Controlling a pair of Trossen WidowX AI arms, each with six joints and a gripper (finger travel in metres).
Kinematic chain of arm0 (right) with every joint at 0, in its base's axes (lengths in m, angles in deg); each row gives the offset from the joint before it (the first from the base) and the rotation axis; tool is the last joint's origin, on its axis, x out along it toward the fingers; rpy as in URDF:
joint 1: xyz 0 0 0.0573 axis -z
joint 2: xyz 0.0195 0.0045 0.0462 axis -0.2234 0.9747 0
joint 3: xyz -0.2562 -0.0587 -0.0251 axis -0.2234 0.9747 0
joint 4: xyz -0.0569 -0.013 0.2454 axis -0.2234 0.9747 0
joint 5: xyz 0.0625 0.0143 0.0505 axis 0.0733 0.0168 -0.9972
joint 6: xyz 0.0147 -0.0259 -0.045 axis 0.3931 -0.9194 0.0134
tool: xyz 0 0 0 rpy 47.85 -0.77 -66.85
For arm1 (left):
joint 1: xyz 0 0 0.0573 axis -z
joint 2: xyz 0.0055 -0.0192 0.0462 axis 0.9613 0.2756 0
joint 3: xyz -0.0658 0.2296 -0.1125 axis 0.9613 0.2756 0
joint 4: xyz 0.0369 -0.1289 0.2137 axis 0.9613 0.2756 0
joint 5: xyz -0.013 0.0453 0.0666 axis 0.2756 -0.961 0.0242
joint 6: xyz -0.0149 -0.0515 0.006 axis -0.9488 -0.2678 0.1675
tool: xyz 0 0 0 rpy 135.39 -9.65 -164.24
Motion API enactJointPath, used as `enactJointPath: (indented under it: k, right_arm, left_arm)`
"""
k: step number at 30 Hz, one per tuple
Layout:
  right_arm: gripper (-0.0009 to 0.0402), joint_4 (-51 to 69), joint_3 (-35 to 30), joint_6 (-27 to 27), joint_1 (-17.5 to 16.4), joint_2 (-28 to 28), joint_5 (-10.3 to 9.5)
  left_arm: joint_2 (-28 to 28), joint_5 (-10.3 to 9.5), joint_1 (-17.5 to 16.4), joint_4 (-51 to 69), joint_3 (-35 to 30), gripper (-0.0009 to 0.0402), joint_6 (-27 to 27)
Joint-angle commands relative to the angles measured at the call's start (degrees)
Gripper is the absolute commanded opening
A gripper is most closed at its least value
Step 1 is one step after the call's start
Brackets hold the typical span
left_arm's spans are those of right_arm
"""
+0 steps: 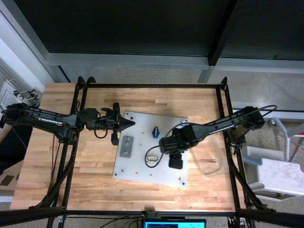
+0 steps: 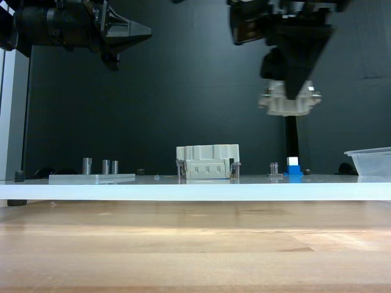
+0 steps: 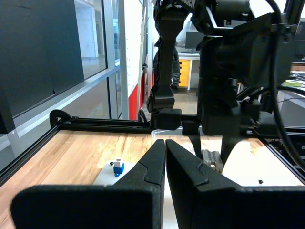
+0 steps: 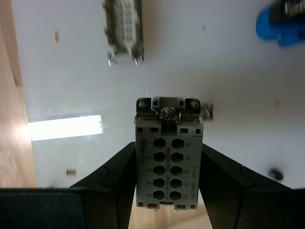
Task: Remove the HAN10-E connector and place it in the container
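The HAN10-E connector (image 4: 167, 162), a beige-grey block with two rows of pin holes, hangs in the air above the white board (image 1: 166, 121). My right gripper (image 2: 297, 91) is shut on it, one black finger (image 4: 116, 174) on each long side. In the low view the connector (image 2: 288, 102) is well above its beige base (image 2: 208, 162), which still sits on the board (image 2: 183, 189). The clear container (image 1: 210, 164) stands on the wood just right of the board, its rim (image 2: 369, 159) low at the right. My left gripper (image 1: 128, 122) hovers shut over the board's far left edge.
A grey metal plate (image 1: 126, 146) with short posts lies on the board's left side. A small blue piece (image 1: 155, 131) stands near the board's far middle. A black frame (image 1: 152, 86) runs around the table.
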Motion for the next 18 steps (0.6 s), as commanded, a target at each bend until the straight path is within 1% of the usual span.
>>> enactJointPath:
  k: [1, 4, 6, 13, 18]
  right_arm:
    - [0.0012, -0.61, 4.22, 2.19, -0.72, -3.58, 0.07]
    - [0.0012, -0.83, 7.98, 3.17, -1.62, -6.73, 0.5]
    - [0.0012, -0.96, 10.12, 4.46, -2.36, -8.61, 1.38]
    - [0.0012, -1.6, 15.96, 8.33, -3.85, -13.53, 1.38]
    - [0.0012, -1.86, 19.21, 9.9, -5.05, -16.44, 1.42]
  left_arm:
    - [0.02, 0.02, 0.0, 0.0, -0.02, 0.0, 0.0]
    - [0.02, 0.0, 0.0, -0.02, -0.02, 0.0, 0.0]
    - [0.02, 0.02, -0.02, 0.0, -0.02, 0.0, 0.0]
    - [0.02, 0.02, 0.0, 0.0, -0.02, 0.0, 0.0]
    - [0.02, 0.02, -0.02, 0.0, -0.02, 0.0, 0.0]
